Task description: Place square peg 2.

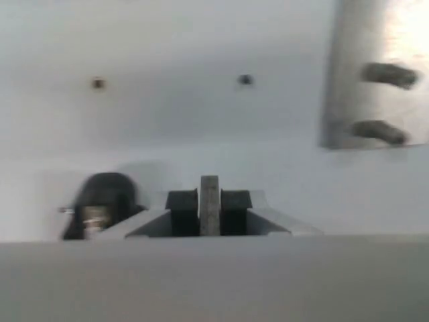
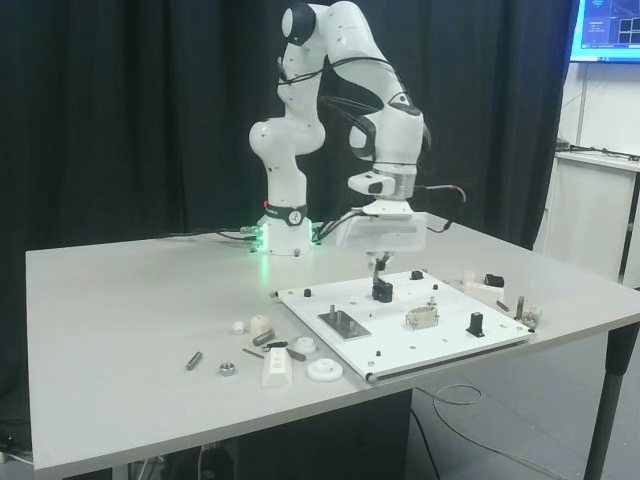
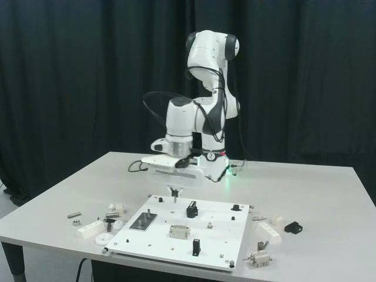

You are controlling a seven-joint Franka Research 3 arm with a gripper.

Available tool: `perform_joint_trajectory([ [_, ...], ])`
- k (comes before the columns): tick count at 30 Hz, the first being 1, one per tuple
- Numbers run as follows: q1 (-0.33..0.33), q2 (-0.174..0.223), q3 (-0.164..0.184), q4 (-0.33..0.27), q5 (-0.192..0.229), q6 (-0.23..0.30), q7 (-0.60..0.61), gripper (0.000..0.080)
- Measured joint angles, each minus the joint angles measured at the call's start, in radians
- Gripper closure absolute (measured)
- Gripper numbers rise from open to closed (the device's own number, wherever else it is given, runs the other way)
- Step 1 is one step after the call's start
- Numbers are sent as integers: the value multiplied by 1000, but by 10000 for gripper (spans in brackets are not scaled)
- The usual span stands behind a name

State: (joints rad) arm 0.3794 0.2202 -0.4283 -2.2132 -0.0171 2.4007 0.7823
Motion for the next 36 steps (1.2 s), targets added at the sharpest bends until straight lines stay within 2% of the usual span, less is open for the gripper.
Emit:
perform_joint_trajectory([
  [11, -96, -9, -26, 40, -12, -31, -127, 736],
  [22, -198, -5, -29, 49, -12, -31, -256, 736],
  [36, -292, 29, -45, 50, -12, 28, -380, 736],
])
